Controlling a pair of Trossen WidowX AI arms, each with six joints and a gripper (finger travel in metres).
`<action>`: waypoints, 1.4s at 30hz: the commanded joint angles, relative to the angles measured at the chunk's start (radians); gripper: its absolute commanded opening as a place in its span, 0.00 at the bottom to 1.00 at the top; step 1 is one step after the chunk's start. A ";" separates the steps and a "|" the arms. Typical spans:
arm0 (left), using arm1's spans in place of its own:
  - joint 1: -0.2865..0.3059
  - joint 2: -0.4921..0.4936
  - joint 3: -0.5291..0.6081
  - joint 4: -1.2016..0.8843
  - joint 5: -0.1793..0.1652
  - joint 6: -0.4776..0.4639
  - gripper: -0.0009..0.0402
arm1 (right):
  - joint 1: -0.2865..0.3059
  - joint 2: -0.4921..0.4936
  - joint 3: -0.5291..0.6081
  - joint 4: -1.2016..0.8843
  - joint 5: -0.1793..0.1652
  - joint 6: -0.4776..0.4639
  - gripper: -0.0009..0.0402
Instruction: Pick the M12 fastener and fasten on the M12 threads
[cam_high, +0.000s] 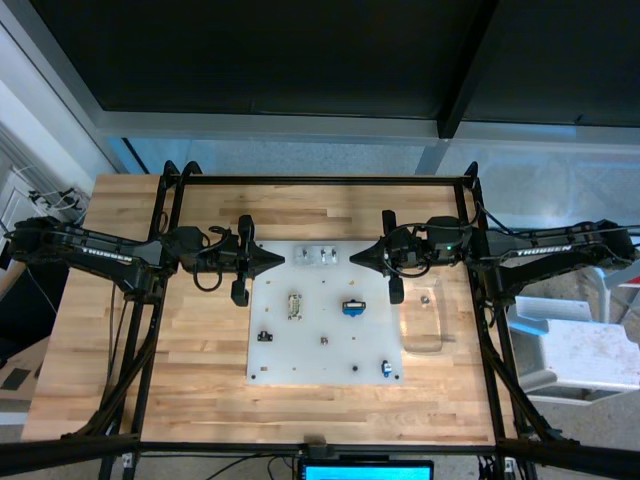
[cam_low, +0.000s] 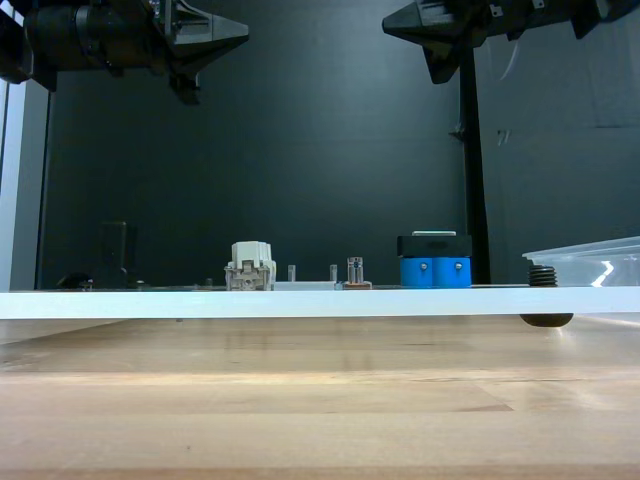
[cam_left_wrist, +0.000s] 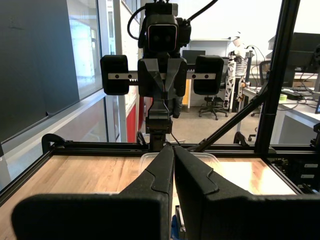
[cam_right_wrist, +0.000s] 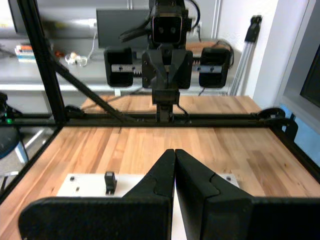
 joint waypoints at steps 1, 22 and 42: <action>0.000 0.000 0.000 0.000 0.000 0.000 0.02 | 0.000 0.000 0.045 -0.145 -0.019 -0.030 0.02; 0.000 0.000 0.000 0.000 0.000 0.000 0.02 | 0.003 0.042 0.353 -1.189 -0.079 -0.497 0.02; 0.000 0.000 0.000 0.000 0.000 0.000 0.02 | 0.007 0.115 0.227 -1.432 -0.005 -0.777 0.03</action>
